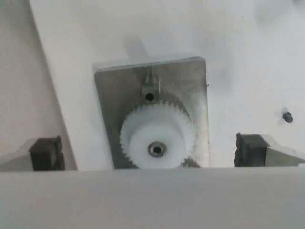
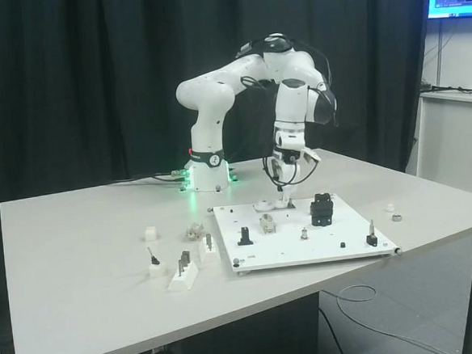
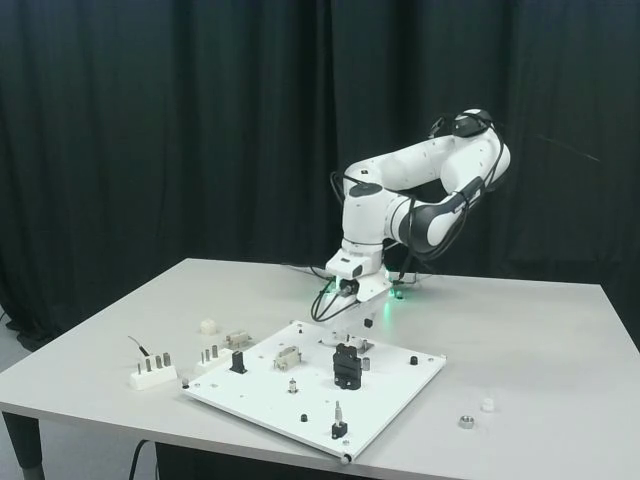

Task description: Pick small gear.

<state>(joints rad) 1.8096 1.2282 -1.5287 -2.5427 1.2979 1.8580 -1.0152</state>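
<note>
The gripper [image 1: 150,151] hangs just above the white board [image 2: 321,240], its two black fingertips [image 1: 46,153] spread wide and holding nothing. Between them, in the wrist view, the white gear [image 1: 157,140] sits on a grey metal plate [image 1: 198,90] with a pin through its centre hole; neither fingertip touches it. A small black screw [image 1: 287,116] lies on the board off to one side. In the room views the arm [image 3: 420,195] bends down over the board's far edge, where the gear [image 2: 265,203] rests. A black block [image 2: 322,210] stands on the board nearby, and small white holders [image 2: 182,276] sit on the grey table [image 2: 70,237] beside the board.
</note>
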